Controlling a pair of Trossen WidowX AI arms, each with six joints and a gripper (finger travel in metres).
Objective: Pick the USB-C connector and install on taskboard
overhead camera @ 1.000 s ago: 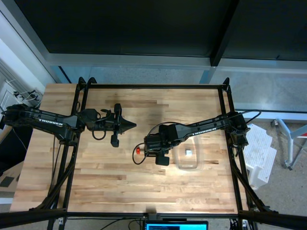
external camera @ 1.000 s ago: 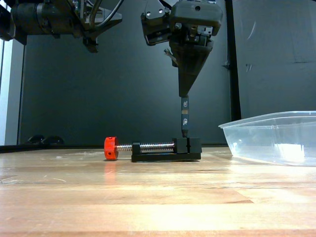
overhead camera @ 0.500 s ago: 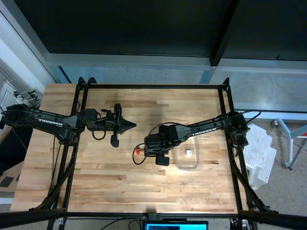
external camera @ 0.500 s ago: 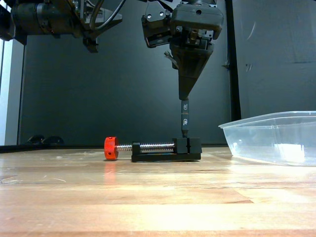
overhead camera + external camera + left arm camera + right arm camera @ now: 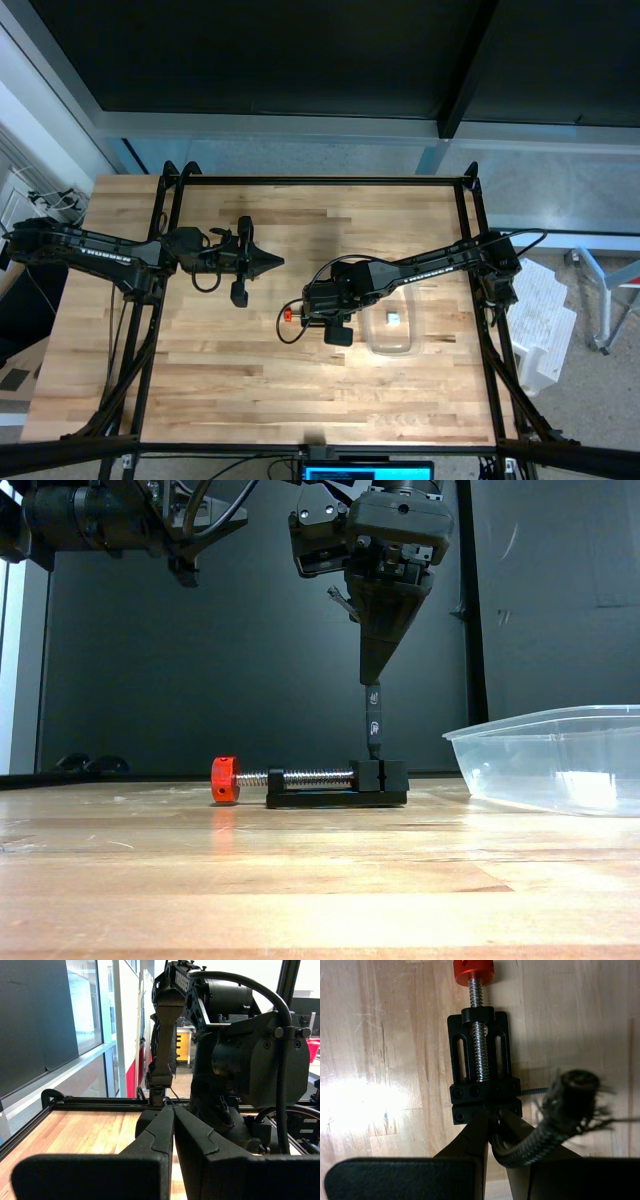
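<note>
Two claws are showing over the table (image 5: 220, 380). Out at 10 o'clock from the taskboard (image 5: 320, 800), my left claw (image 5: 270, 262) is hanging in the air with its fingers (image 5: 160, 1130) pressed together on nothing. White lettering reading TROSSEN is running along that arm (image 5: 100, 251).

Moving rightward, the red-orange knob (image 5: 225, 780) is sitting at the taskboard's 9 o'clock end. A silvery threaded screw (image 5: 310, 777) is running from it into the black block at the 3 o'clock end. Over that block my right claw (image 5: 372, 678) is pointing straight down and pinching the top of the USB-C connector (image 5: 372, 720). The connector is standing upright at 6 o'clock from that claw, its lower end touching the top of the block. Pale marks are showing on its side, too small for me to read.

Through my right wrist camera, a braided cable (image 5: 525, 1152) is curling out from between my fingertips (image 5: 470, 1140), its far end frayed.

At 3 o'clock from the taskboard, a clear plastic tray (image 5: 520, 770) is resting on the table, near it but apart, and it is holding a small white square piece (image 5: 393, 318).
</note>
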